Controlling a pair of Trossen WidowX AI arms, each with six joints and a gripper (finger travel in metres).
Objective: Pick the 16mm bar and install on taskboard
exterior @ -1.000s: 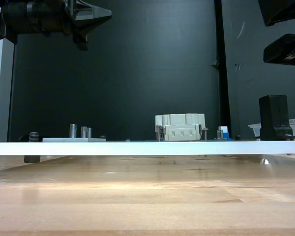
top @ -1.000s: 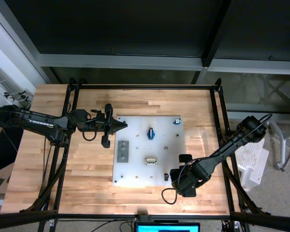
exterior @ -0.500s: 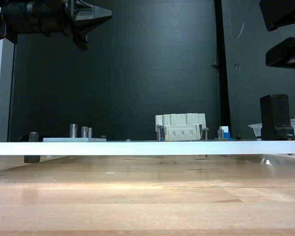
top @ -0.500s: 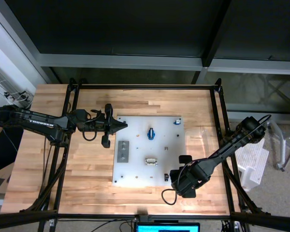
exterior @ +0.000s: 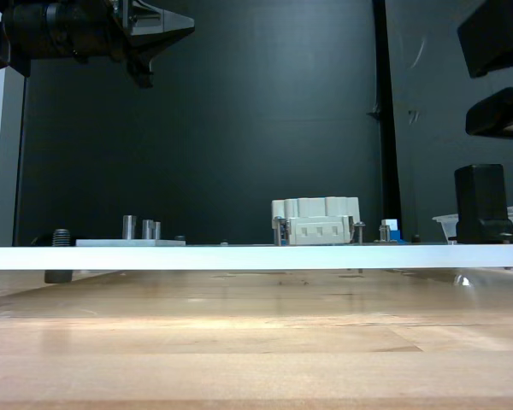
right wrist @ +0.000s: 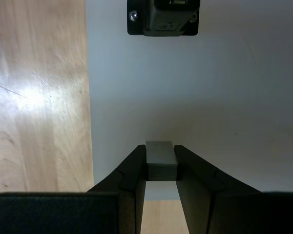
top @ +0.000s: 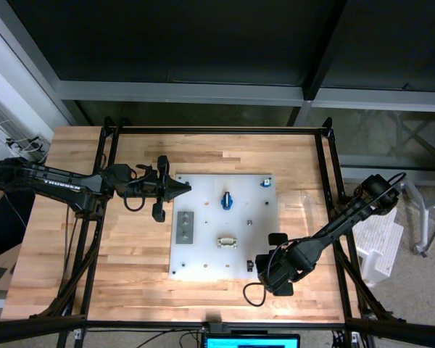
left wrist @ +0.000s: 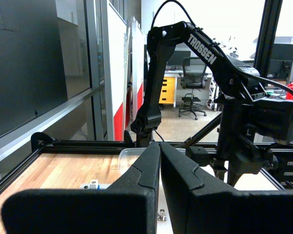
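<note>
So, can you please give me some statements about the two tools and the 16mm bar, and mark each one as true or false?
1. The right tool grips the 16mm bar. True.
2. The left tool is open. False: it is shut, with nothing in it.
3. The bar sits fully in its seat on the taskboard. False: it is held above the board's near right part, clear of any seat.
4. The left tool hangs high over the board's far left corner. True.
</note>
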